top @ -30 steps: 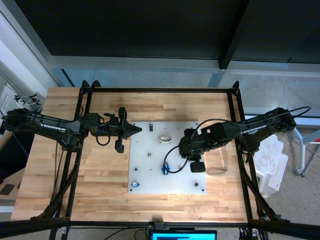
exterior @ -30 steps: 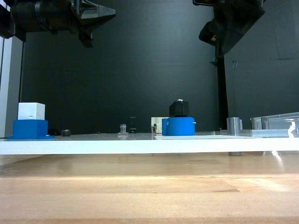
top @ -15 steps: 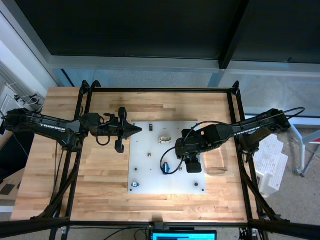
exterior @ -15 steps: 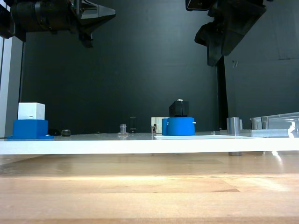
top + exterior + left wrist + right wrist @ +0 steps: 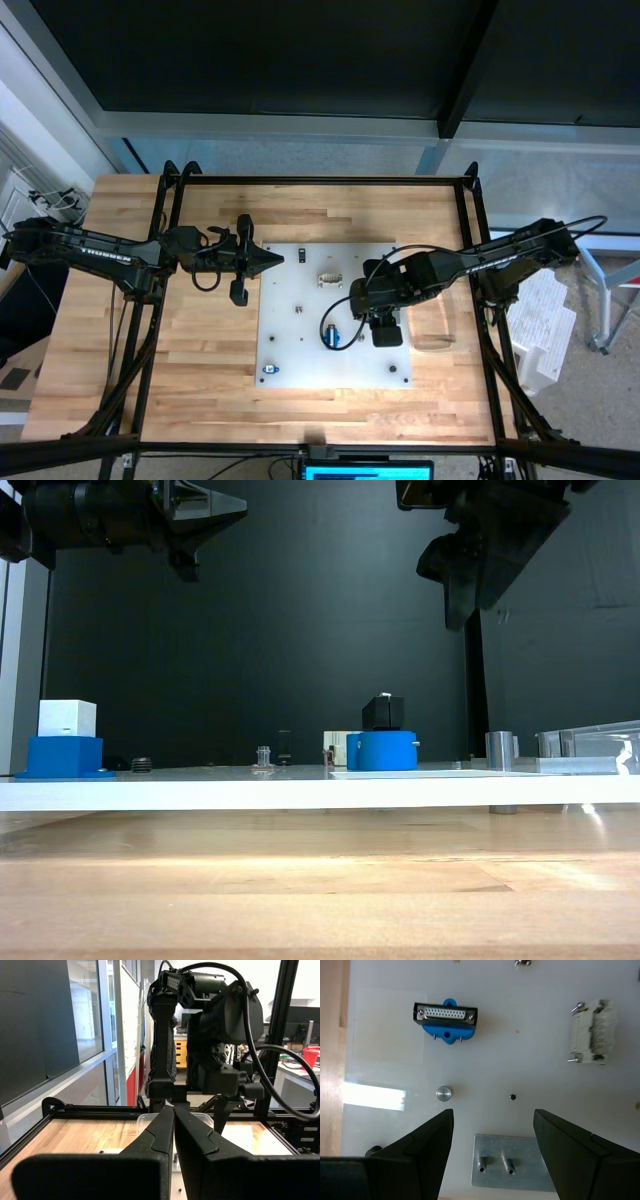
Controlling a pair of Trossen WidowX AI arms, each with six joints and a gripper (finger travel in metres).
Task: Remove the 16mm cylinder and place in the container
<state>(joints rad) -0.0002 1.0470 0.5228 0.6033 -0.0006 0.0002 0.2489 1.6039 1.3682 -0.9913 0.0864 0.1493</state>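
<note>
- The right gripper (image 5: pixel 492 1115) is held well above the board (image 5: pixel 530 1075), at the upper right of the low view. Its fingers (image 5: pixel 427 1150) are spread wide, with nothing between them.
- The cylinder (image 5: pixel 444 1092) is seen upright on the board, between the blue connector (image 5: pixel 446 1020) and one fingertip, touching neither.
- A grey block (image 5: pixel 512 1162) is seen under the gap between the fingers.
- In the low view the cylinder (image 5: pixel 499 750) is found at the right, between the blue connector (image 5: pixel 385 750) and the container (image 5: pixel 590 742).
- In the high view the container (image 5: pixel 432 346) is seen right of centre, just beside the board's right edge.
- The left gripper (image 5: pixel 268 259) is seen left of centre there, at the board's upper-left corner. Its fingers (image 5: pixel 160 1130) are pressed together, empty.
</note>
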